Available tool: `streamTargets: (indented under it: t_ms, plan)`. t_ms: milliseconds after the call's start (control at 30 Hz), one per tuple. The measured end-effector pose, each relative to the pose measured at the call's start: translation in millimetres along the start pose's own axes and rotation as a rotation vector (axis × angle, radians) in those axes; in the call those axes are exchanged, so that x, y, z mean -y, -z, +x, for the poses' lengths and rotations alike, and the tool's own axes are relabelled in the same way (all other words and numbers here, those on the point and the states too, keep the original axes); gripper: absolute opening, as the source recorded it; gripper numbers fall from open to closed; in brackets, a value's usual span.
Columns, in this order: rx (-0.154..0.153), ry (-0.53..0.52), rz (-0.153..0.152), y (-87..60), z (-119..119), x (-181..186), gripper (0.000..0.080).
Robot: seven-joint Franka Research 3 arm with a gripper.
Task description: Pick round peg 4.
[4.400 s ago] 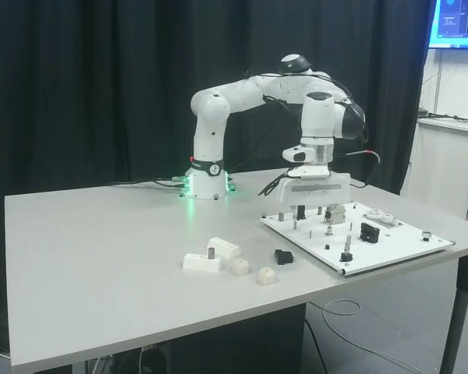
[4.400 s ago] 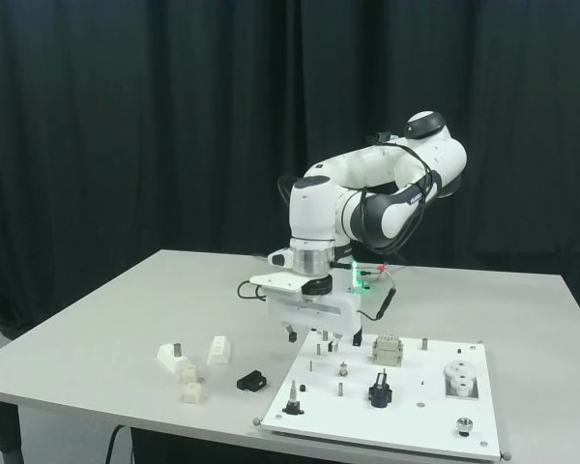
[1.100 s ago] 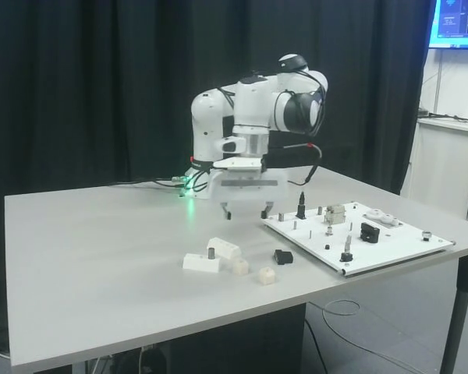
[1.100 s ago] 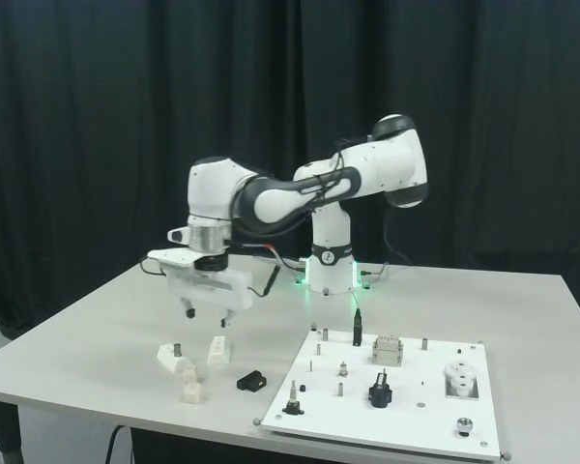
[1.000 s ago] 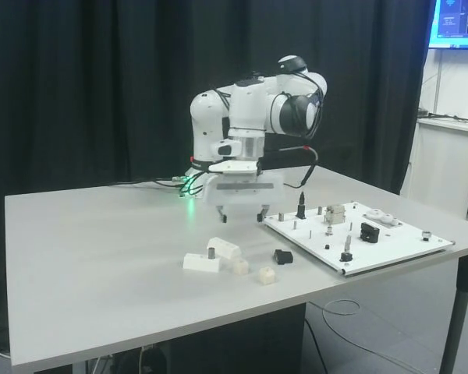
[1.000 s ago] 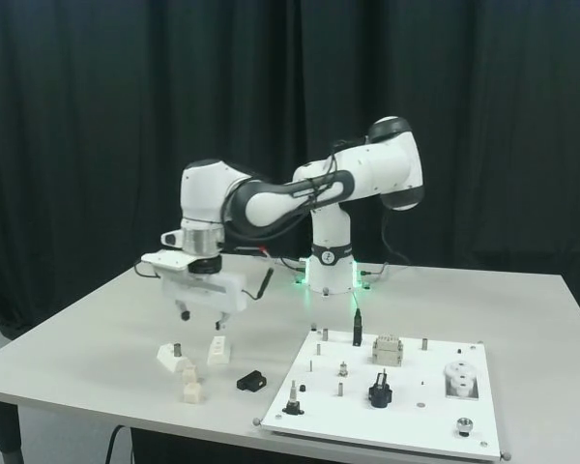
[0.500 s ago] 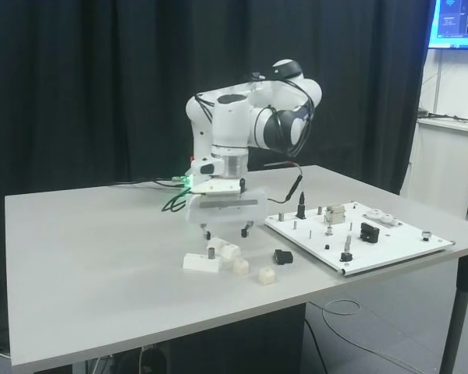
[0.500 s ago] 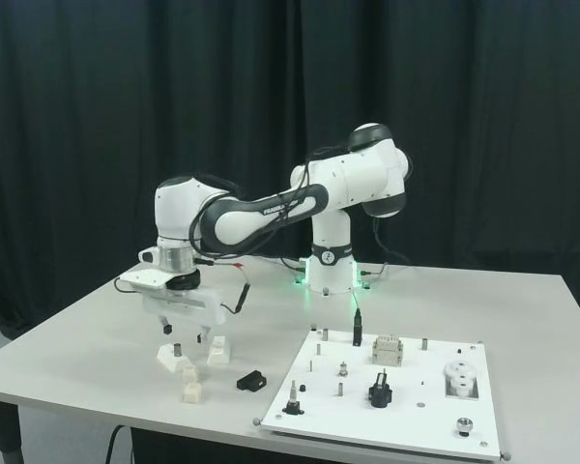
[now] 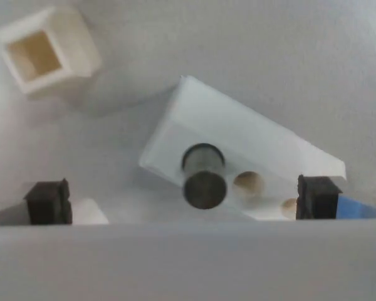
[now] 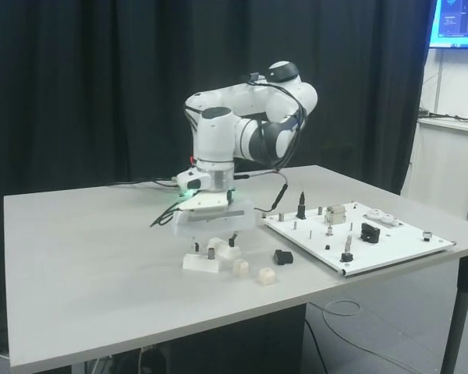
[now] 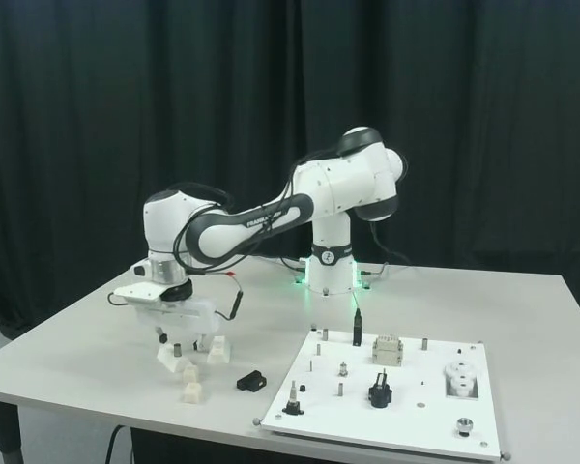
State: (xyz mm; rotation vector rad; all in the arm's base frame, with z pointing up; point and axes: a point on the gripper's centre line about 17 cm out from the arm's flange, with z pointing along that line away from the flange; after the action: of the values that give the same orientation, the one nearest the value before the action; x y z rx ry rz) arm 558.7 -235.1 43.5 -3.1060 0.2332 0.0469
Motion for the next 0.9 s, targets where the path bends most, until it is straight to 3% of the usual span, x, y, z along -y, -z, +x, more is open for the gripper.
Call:
streamTargets:
  t_ms: [433, 900]
  plan:
    - [0.002, 0.013, 0.032, -18.4, -7, -5, 0.08]
    - [-0.032, 0.024, 0.04, -15.4, 3, 0, 0.08]
